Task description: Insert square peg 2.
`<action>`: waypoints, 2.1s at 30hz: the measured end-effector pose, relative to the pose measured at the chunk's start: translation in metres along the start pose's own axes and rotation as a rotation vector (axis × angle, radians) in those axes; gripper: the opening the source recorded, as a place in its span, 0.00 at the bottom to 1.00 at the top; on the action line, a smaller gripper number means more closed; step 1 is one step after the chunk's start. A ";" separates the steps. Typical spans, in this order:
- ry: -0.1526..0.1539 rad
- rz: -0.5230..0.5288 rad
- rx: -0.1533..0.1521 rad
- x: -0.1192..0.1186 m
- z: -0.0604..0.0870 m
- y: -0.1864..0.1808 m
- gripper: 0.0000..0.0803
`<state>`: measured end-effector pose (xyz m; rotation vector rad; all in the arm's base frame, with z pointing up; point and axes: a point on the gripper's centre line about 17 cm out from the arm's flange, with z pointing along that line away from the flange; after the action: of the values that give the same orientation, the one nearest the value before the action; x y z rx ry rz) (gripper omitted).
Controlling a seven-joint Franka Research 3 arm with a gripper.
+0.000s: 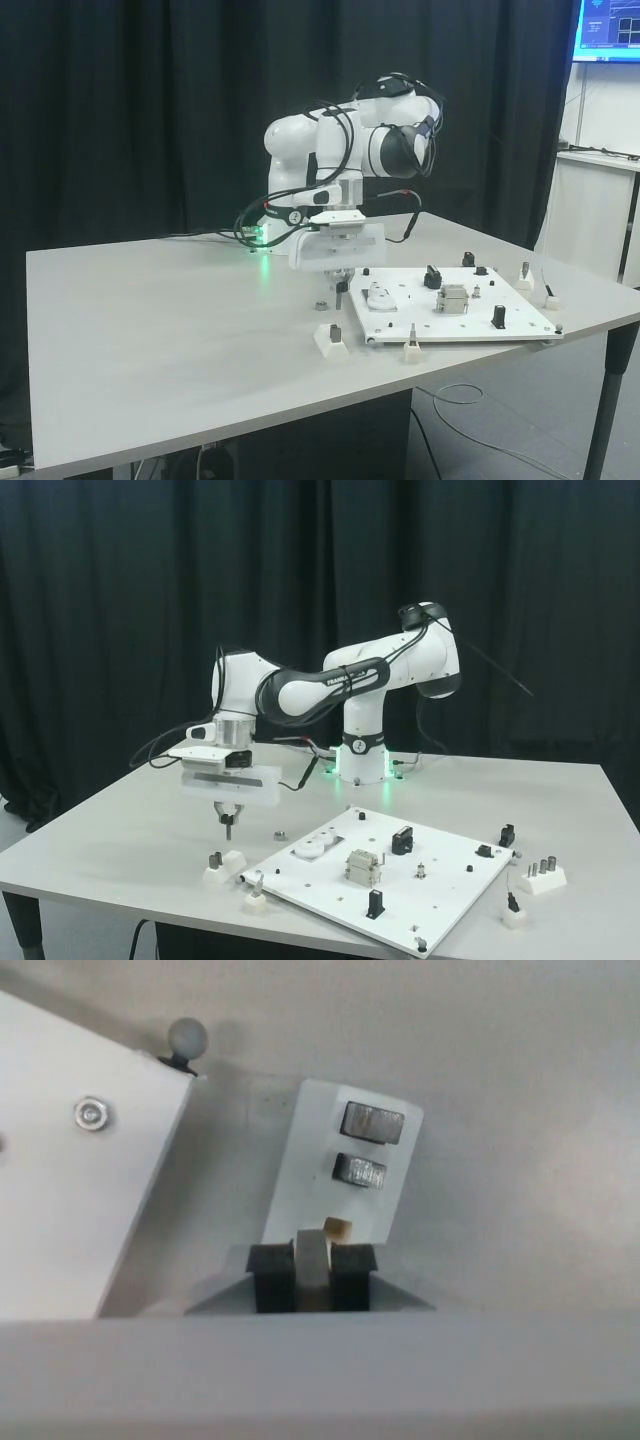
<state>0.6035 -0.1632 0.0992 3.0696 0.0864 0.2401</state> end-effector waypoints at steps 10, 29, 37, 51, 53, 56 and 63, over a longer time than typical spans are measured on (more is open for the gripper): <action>0.000 -0.013 0.003 0.005 -0.003 -0.004 0.09; 0.002 -0.024 -0.017 0.016 -0.007 -0.008 0.09; 0.012 0.005 -0.034 0.019 -0.009 -0.003 0.09; 0.007 0.071 -0.041 0.019 -0.010 -0.006 0.09; 0.002 0.063 -0.040 0.019 -0.010 -0.008 0.09; -0.006 0.048 -0.039 0.020 -0.013 -0.014 0.09; -0.027 0.109 -0.013 0.021 -0.022 -0.033 0.09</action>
<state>0.6192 -0.1282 0.1219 3.0673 -0.0831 0.2042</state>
